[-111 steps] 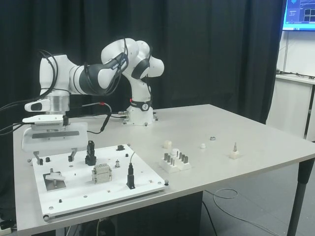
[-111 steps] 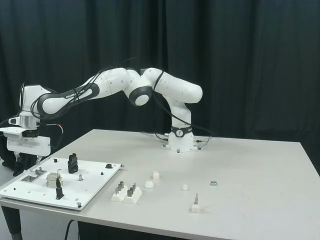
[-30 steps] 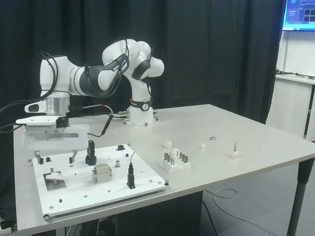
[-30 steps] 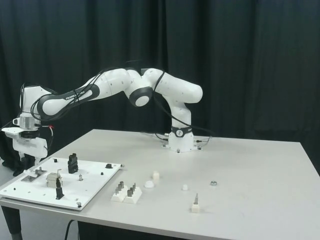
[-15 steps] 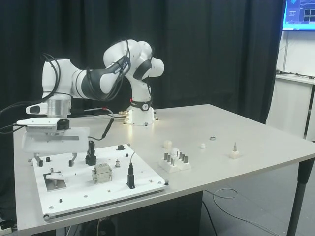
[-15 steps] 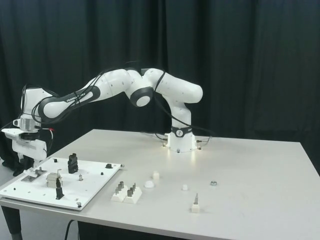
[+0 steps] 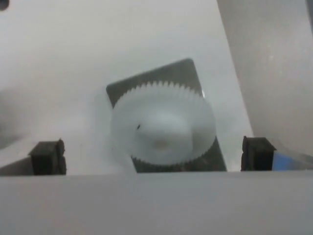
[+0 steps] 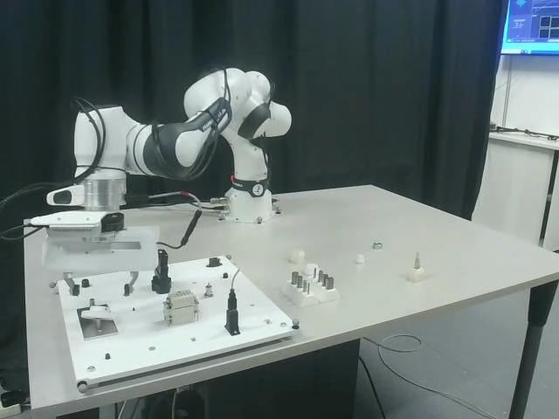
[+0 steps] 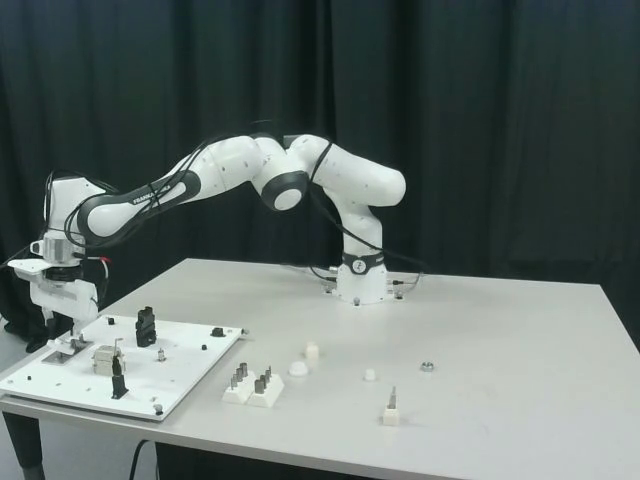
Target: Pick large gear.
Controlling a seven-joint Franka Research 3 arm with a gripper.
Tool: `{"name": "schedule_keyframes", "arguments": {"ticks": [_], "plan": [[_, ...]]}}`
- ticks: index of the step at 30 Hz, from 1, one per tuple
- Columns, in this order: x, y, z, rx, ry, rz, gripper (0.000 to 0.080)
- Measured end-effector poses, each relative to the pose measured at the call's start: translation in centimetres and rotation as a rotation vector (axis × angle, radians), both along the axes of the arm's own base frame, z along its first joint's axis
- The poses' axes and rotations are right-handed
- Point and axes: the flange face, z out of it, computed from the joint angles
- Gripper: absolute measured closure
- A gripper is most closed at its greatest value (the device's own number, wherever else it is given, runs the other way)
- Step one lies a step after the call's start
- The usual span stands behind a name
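At the far left of the first room view, the white two-fingered gripper [image 8: 99,281] hangs from the white robot arm [image 8: 166,144] over the rear left part of the white square assembly board [image 8: 253,305], its black-tipped fingers [image 8: 132,280] spread well apart and closed on nothing. Just below and in front of it sits the large white toothed plastic gear [image 8: 93,310], resting flat on a small dark grey metal plate [image 8: 92,326] that lies on the board. The wrist view shows the gear [image 7: 163,122] on the plate [image 7: 193,69] between the two black fingertip pads [image 7: 47,157], one well out on each side and neither touching the teeth; the gear appears somewhat ahead of the line joining the pads rather than squarely on it. The step in hand looks like the approach, with the grasp not yet made. The next move probably calls for a small shift to centre the gear between the pads, a straight descent until they flank its rim, then closing on the toothed edge and lifting vertically so it comes off whatever seats it. Further right on the board stand a black upright connector block [image 8: 161,271] and a grey boxy metal component [image 8: 178,308], both apart from the gear and out of the way. Beyond the board, on the grey table [image 8: 454,253], a white block holding small grey pegs [image 8: 309,286] plays no part here.
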Motion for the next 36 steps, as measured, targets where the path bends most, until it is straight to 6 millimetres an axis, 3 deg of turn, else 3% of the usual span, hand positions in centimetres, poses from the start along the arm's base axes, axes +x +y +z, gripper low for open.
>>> {"name": "schedule_keyframes", "arguments": {"ticks": [18, 36], "plan": [[-2.7, 1.0, 0.8, 0.025, 0.000, 0.019, 0.0003], [-1.9, 1.9, -0.6, -0.143, -0.100, 0.042, 0.0003]]}}
